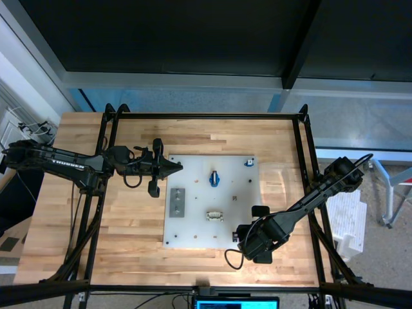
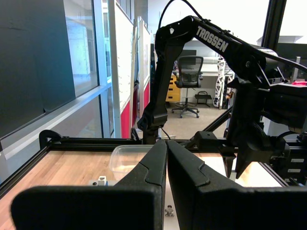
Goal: Pick the 16mm bar and install on taskboard
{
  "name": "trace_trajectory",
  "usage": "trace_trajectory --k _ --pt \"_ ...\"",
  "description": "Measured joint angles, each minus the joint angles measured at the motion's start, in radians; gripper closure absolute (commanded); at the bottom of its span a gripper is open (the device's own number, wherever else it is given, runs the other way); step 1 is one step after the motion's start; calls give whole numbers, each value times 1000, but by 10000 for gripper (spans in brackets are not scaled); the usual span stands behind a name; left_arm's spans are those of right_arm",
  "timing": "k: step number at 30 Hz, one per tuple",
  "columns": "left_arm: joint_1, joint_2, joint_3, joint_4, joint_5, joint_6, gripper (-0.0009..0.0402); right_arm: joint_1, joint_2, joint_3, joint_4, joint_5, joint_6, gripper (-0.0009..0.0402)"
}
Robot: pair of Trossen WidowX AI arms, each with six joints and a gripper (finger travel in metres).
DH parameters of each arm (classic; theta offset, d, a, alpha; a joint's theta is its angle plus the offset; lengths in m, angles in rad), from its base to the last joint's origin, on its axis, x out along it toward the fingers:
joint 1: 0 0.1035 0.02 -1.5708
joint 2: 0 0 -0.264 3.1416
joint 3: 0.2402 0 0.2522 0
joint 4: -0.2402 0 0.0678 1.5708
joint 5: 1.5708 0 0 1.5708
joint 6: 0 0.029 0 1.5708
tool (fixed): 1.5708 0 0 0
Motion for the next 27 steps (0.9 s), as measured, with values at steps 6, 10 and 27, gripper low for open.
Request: trace_trajectory --k 6,10,27 --pt "0 0 0 0 0 0 393 0 0 -5 5 0 0 389" --pt "0 0 0 0 0 0 393 0 0 -10 23 0 -2 389" --pt "0 0 0 0 0 0 393 4 0 -28 40 -19 -3 389"
